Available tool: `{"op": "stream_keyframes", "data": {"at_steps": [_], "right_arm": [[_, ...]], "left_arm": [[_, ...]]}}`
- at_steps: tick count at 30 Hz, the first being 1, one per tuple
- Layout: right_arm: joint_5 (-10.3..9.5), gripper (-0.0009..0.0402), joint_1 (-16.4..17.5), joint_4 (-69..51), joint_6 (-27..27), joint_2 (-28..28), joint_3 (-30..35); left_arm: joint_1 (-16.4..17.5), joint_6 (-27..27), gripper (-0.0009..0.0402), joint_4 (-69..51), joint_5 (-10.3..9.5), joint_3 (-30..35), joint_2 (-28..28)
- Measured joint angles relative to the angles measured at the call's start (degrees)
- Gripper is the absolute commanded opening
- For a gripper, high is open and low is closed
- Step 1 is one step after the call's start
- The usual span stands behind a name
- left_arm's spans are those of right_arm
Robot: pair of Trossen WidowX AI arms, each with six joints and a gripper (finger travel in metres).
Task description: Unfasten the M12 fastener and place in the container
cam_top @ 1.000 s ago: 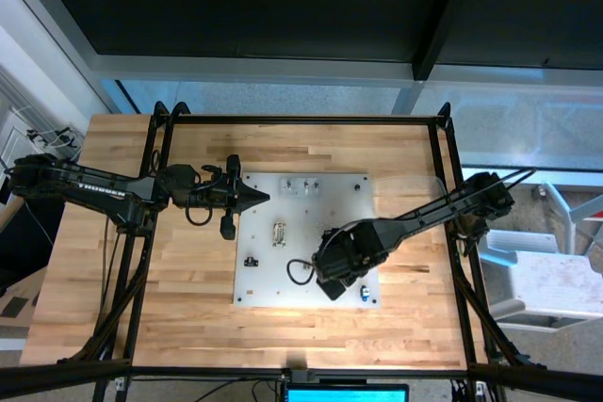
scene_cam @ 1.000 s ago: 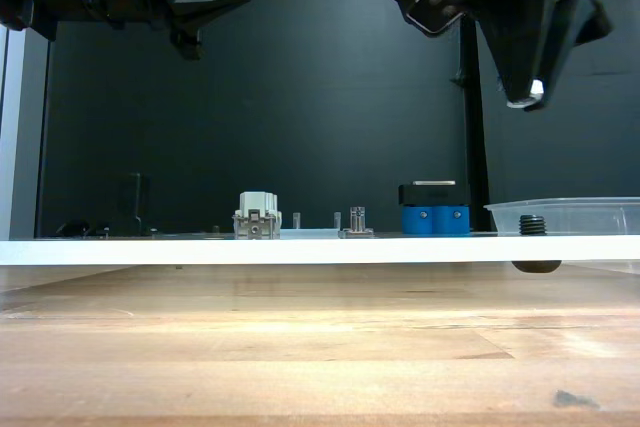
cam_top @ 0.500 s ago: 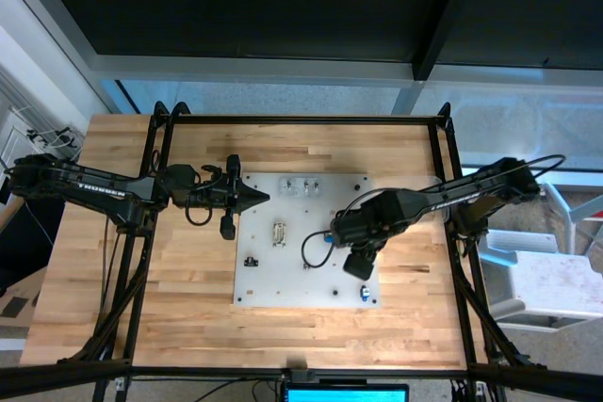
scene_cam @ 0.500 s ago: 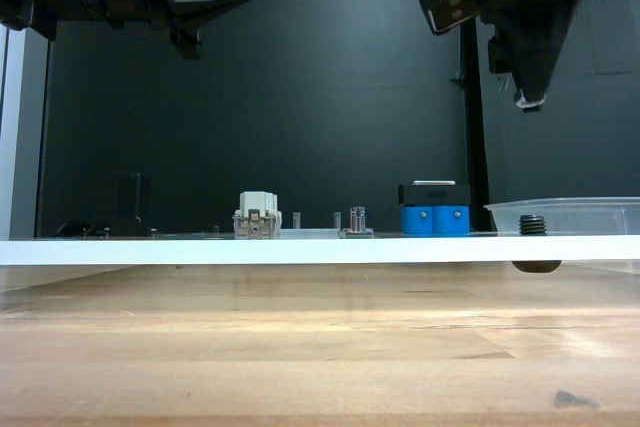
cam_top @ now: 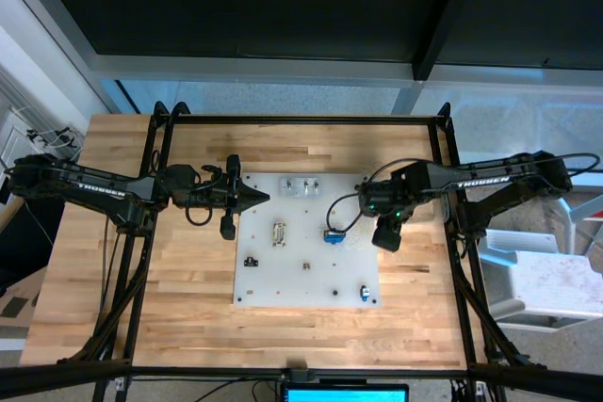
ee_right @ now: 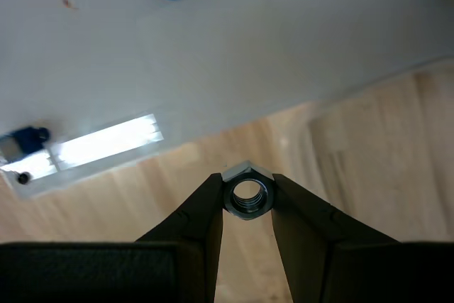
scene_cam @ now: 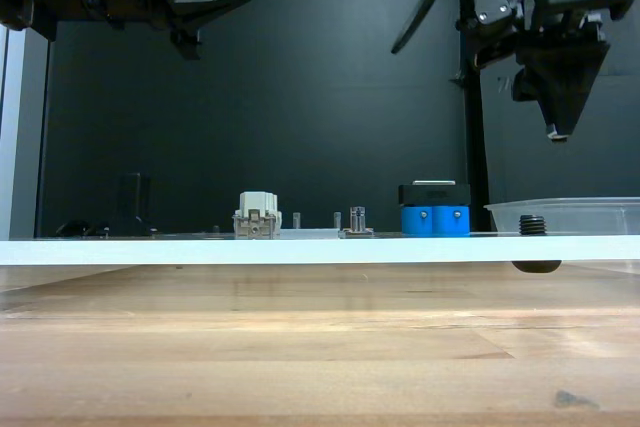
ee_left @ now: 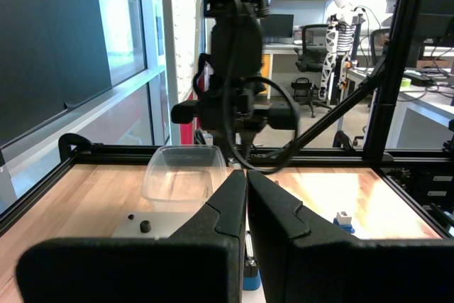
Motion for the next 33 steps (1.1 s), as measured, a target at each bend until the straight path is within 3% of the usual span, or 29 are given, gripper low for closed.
{"op": "stream_keyframes", "data": {"at_steps": [14, 23, 27, 33], "right_arm": [[0.04, 0.0010, -15.0, -0.5, -12.8, -4.6, -6.2], [0.44, 0.0009, -20.0, -0.6, -16.4, -7.4, -11.8], [3.02, 0.0010, -22.2, -0.7, -16.6, -9.2, -14.1], [2.99, 0.0029, -22.7, -0.8, -17.4, -9.7, -14.9]], "left_arm": [[0.0, 0.0, 0.0000, 0.0, 0.00, 0.0, 0.0], [0.0, 0.0, 0.0000, 0.0, 0.00, 0.0, 0.0], [0.0, 0.0, 0.0000, 0.0, 0.00, 0.0, 0.0], [0.0, 0.0, 0.0000, 0.0, 0.00, 0.0, 0.0]]}}
